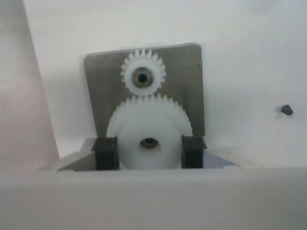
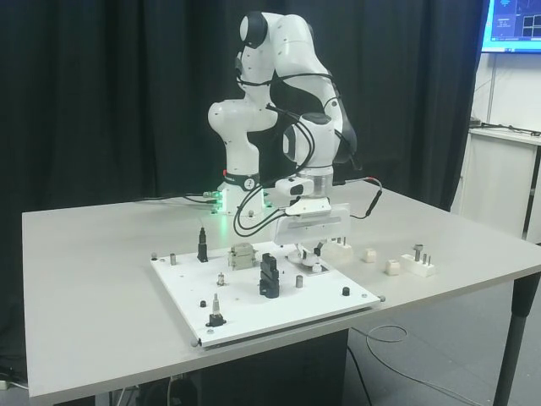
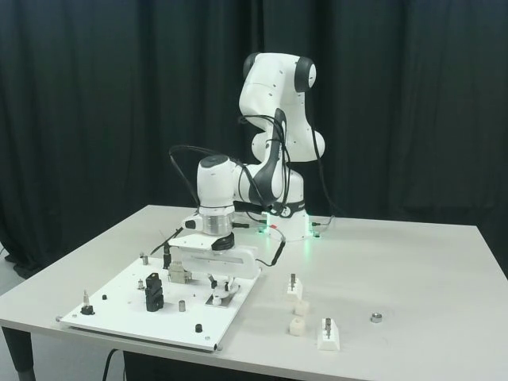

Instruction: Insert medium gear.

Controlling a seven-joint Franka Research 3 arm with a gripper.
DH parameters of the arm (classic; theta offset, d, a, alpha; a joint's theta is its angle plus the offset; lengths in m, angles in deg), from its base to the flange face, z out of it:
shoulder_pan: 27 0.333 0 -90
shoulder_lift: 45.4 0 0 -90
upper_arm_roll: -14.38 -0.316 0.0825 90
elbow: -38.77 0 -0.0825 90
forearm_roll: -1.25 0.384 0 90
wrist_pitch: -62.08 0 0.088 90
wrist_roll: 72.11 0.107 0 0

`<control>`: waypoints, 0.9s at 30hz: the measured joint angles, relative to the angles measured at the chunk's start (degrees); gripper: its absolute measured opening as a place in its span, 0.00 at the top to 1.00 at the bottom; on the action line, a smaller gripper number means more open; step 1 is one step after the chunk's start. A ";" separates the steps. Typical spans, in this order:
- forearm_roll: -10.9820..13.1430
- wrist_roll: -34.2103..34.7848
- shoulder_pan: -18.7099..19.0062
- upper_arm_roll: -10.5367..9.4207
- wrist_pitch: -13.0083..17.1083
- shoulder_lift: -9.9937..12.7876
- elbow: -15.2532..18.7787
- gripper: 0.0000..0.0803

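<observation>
Medium gear point(image 1: 149, 139), clamped between the gripper point(image 1: 149, 152) fingers, sits beside the small gear point(image 1: 143, 73); release apparently remains.

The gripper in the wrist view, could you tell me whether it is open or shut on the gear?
Shut on the medium gear: the gripper has both black fingertips pressed against the gear's sides.

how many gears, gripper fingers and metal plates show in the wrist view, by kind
white gears: 2, a small gear on its peg and a medium gear between the fingers
black gripper fingers: 2
grey metal plate: 1
total: 5
</observation>
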 joint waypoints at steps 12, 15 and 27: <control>0.17 0.00 0.01 0.00 0.01 0.03 0.00 0.65; 0.36 -0.12 0.01 0.01 0.05 0.06 -0.01 0.65; 0.85 -1.58 0.01 0.05 0.06 0.07 -0.01 0.65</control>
